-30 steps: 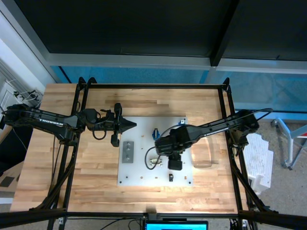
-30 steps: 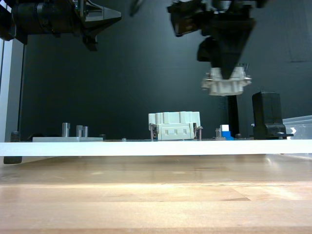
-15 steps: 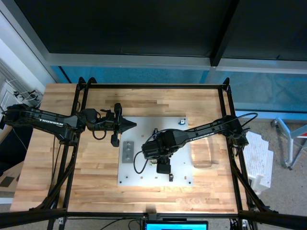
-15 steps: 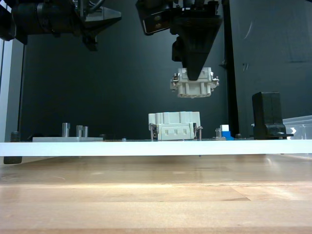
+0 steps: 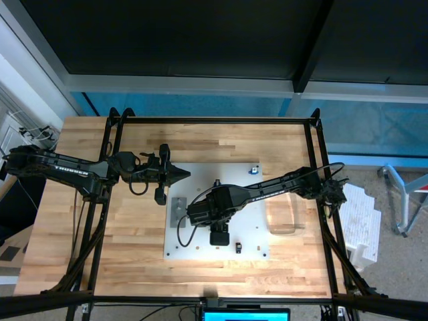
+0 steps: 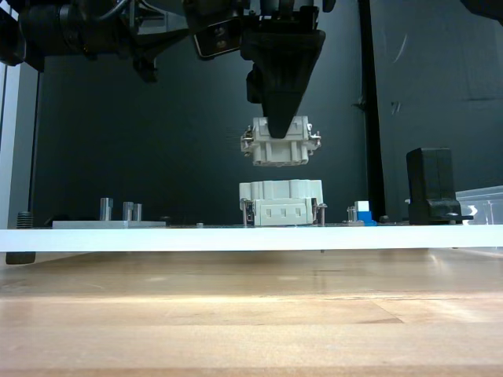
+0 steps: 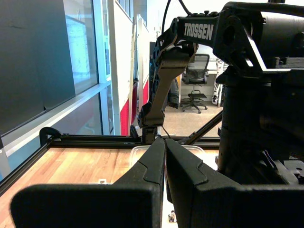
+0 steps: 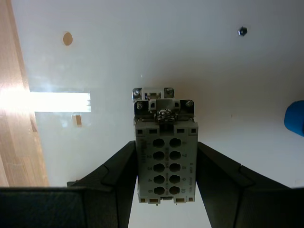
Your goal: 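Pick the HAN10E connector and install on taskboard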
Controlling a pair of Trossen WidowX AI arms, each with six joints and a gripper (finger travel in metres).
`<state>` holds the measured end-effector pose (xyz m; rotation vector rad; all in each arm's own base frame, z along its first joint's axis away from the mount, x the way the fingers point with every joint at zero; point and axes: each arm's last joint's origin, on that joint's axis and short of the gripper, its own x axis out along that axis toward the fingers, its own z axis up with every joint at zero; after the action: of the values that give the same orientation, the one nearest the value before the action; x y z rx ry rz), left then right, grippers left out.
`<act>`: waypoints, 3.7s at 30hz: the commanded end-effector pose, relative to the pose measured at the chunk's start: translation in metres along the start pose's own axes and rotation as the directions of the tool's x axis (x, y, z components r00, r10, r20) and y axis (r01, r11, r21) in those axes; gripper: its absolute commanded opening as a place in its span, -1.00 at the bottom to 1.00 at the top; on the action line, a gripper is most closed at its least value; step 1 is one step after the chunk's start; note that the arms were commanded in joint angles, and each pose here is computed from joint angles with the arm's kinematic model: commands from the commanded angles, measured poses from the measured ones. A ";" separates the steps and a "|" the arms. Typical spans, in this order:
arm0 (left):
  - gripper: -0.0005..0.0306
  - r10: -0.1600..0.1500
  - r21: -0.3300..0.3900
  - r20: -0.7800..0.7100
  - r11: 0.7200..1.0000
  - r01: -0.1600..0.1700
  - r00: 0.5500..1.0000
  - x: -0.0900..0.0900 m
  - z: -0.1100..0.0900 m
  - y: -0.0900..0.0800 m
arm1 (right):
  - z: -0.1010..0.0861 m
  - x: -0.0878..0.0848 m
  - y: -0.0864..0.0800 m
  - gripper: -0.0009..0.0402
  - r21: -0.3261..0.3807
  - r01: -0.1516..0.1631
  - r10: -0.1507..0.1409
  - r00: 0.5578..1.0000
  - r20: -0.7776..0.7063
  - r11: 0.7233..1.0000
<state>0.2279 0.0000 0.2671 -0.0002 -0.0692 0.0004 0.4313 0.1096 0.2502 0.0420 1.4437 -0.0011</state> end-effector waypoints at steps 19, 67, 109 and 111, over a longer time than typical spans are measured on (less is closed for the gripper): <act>-0.96 0.000 0.000 0.000 1.000 0.000 1.000 0.000 0.000 0.000 | -0.002 0.016 0.008 -0.82 -0.021 0.006 -0.006 1.000 0.008 1.000; -0.96 0.000 0.000 0.000 1.000 0.000 1.000 0.000 0.000 0.000 | -0.006 0.046 0.012 -0.82 -0.028 0.014 -0.013 1.000 0.020 1.000; -0.96 0.000 0.000 0.000 1.000 0.000 1.000 0.000 0.000 0.000 | -0.016 0.009 0.014 0.40 -0.039 -0.005 0.008 0.998 0.068 0.999; -0.96 0.000 0.000 0.000 1.000 0.000 1.000 0.000 0.000 0.000 | -0.018 0.003 0.013 0.42 -0.038 -0.008 0.011 0.997 0.078 0.999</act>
<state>0.2279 0.0000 0.2672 0.0002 -0.0696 0.0000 0.4161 0.1244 0.2400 0.0156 1.3779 0.0330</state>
